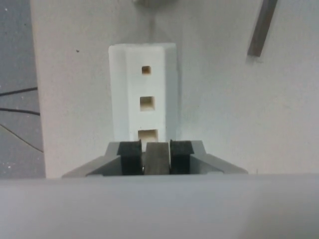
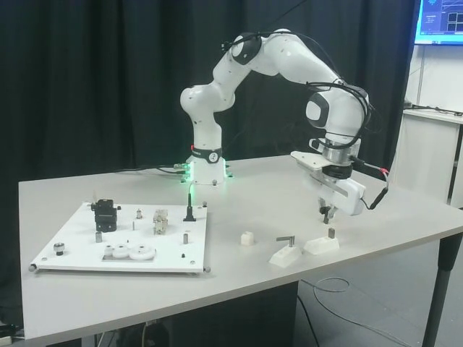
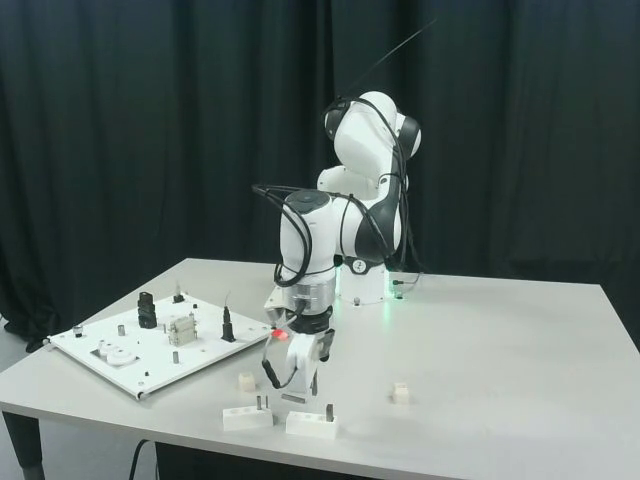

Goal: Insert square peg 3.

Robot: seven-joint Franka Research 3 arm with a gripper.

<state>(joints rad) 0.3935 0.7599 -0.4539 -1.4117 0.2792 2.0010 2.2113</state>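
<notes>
Grey square peg (image 1: 157, 158), judged rigid, light and slippery, is clamped at its upper end between the gripper (image 1: 156, 160) fingers, above the white block's (image 1: 144, 94) nearest hole.

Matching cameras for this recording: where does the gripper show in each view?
Wrist view: gripper shut on the peg, facing the white block.
First room view: right of centre.
Second room view: low centre.
Shared landmark: the white block below it.
</notes>
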